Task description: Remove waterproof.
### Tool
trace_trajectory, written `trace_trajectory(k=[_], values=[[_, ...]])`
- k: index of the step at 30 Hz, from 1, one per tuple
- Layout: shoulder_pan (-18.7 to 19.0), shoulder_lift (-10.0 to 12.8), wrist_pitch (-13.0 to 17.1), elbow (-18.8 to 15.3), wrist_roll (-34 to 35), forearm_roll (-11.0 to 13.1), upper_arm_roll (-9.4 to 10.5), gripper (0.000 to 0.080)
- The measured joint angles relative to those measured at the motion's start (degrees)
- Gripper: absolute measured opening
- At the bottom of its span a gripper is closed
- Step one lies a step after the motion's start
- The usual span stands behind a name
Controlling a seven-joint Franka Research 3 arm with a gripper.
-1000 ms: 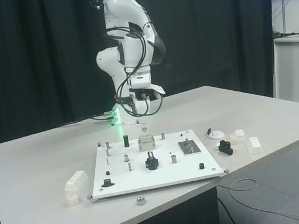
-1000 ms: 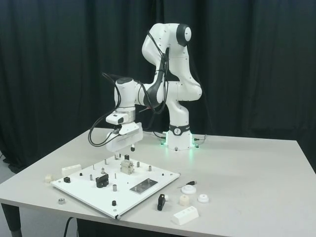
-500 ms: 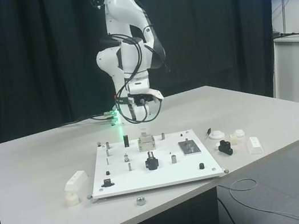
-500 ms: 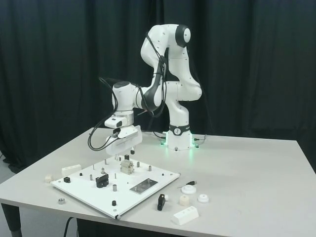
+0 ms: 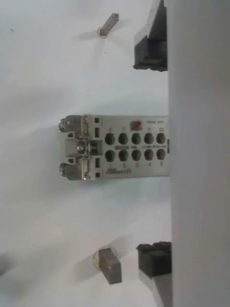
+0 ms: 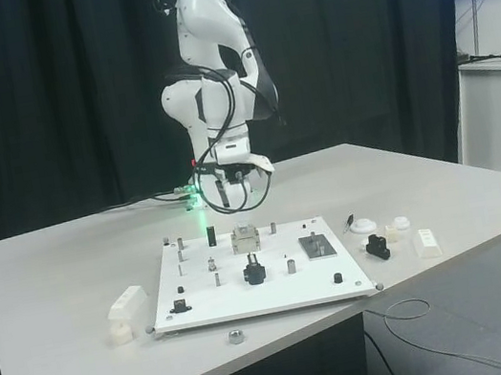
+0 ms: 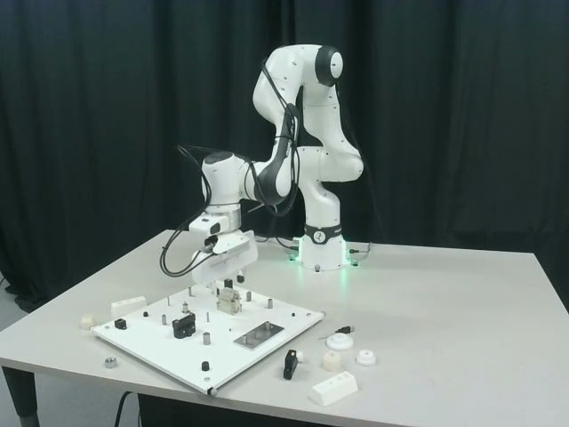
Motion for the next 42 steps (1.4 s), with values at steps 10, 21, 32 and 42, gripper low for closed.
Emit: trace_trajectory(k=[10,21,32,42], values=[[0.22,0.61,0.89,-0.43,-0.1,1.57,0.08,0.08],[0.48,1.38,1.94,-0.45,-0.1,2.4,0.09,0.08],[0.64,2.49,3.72,-0.46,-0.1,2.44,0.26,0.08],[0.74,3.16,4.63,-0.46,-0.25,2.44,0.39,0.08]])
